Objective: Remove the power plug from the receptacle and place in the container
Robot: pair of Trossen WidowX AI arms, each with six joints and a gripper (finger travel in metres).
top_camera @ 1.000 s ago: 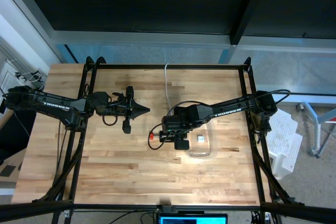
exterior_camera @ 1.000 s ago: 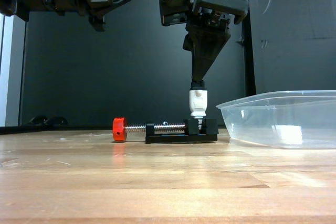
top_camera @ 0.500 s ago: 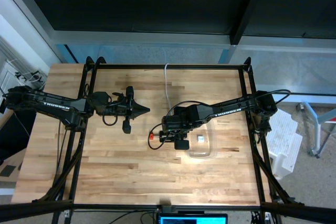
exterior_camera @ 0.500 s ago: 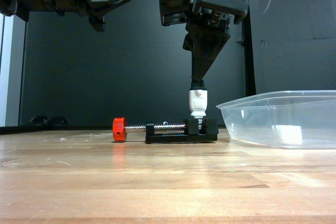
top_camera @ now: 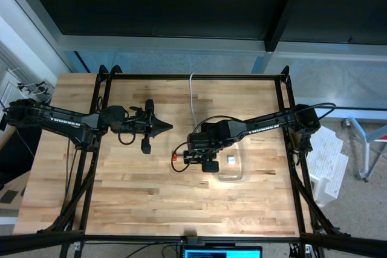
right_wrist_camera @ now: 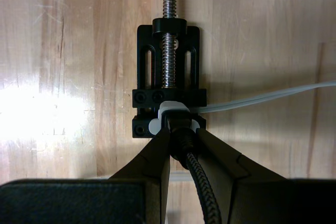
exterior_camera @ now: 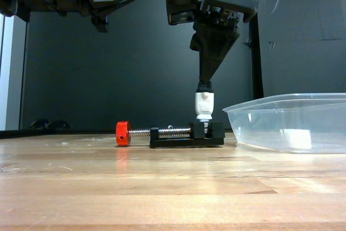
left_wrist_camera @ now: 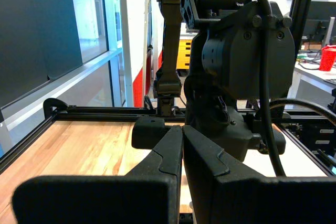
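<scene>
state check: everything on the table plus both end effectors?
vise: closed on the socket.
receptacle: upright, clamped in the vise.
power plug: seated in the receptacle.
right end effector: shut on the power plug.
left end effector: shut, empty, raised, apart from the vise.
container: upright, open, holds a small white cube.

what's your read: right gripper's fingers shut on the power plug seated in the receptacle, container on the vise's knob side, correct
No: the low view shows the container on the side of the vise away from the knob. The right gripper has its fingers shut on the power plug seated in the receptacle. The left gripper hangs shut over the table's left.
</scene>
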